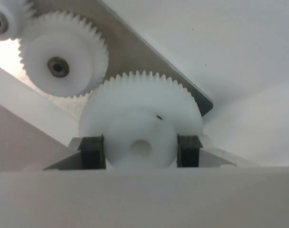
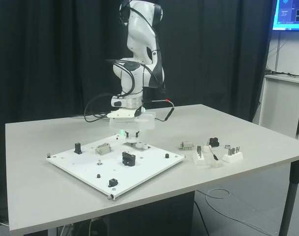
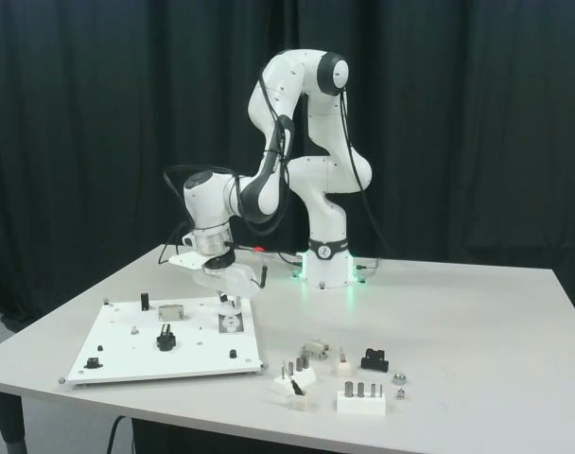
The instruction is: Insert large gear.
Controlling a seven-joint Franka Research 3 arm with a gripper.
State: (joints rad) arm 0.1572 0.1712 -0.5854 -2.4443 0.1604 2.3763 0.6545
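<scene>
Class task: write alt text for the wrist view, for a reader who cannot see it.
Two black fingertips of the gripper clamp the hub of a large white gear. Its teeth sit close against a medium white gear mounted on a grey plate, with a smaller gear partly visible beyond.

the flat grey worktop [image 3: 477, 312] carries the white robot arm's base [image 3: 326, 265] at its rear, a flat square white assembly board [image 3: 117, 355] near the front edge, and beside the board a scatter of small white holder blocks [image 3: 361, 402] with grey and black parts [image 3: 374, 359].
</scene>
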